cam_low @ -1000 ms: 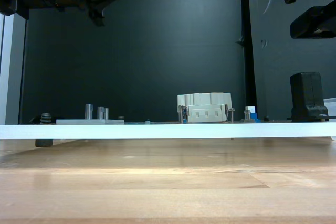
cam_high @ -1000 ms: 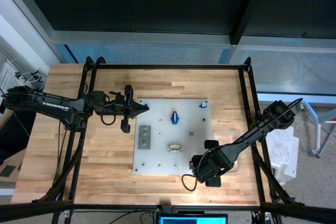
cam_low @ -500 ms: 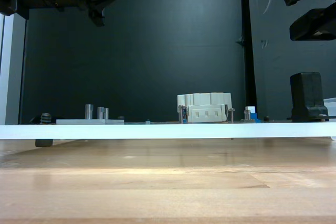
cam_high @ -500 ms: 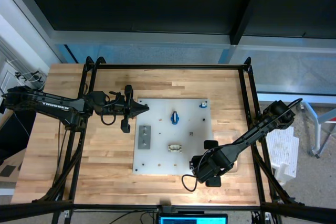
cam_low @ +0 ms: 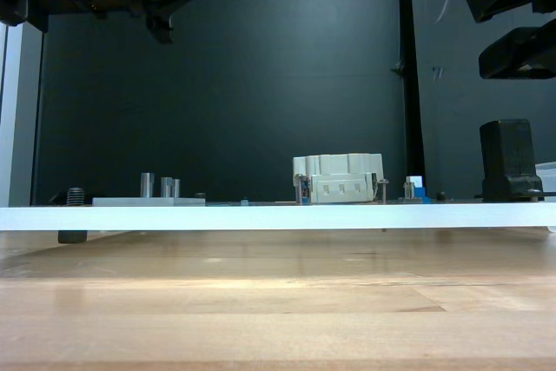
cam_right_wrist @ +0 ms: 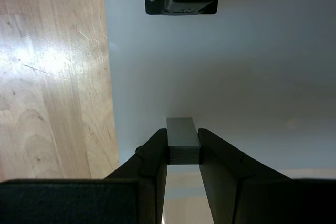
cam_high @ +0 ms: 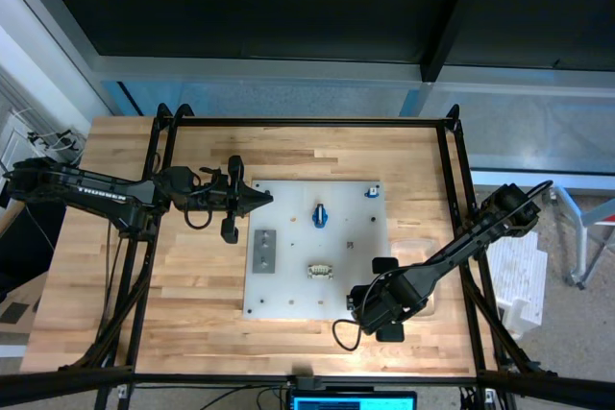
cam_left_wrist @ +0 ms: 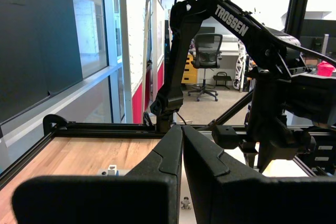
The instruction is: Pick the 16mm bar and install on taskboard
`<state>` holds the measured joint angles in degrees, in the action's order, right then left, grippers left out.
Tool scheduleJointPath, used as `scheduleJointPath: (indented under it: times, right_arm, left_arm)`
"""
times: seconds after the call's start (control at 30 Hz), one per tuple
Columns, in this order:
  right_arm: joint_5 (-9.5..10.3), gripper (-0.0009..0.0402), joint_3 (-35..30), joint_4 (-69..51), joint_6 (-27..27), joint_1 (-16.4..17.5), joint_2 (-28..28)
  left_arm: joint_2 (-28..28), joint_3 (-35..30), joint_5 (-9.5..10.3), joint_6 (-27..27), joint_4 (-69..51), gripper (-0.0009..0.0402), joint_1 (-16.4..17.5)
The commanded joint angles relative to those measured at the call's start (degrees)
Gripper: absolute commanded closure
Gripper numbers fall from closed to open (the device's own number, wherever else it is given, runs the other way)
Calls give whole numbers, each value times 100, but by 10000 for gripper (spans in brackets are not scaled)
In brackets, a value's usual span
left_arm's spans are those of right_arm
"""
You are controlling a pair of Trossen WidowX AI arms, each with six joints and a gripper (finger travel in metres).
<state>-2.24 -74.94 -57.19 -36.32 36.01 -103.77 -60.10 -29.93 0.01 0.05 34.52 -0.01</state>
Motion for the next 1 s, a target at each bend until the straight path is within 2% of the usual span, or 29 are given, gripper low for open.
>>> scheduleJointPath:
  times: [0.03,0.77,0.87,1.0]
  right_arm:
    - [37,393,55,109,-2,2,-4]
    - [35,392,129,116,-2,0,28]
    - [35,370,129,116,15,0,28]
    - [33,319,129,120,15,0,28]
  left_arm:
    - [0,-2,0,0,2,393,2]
    - [0,-2,0,0,2,393,0]
    - [0,-2,0,0,2,393,0]
    - [0,-2,0,0,2,393,0]
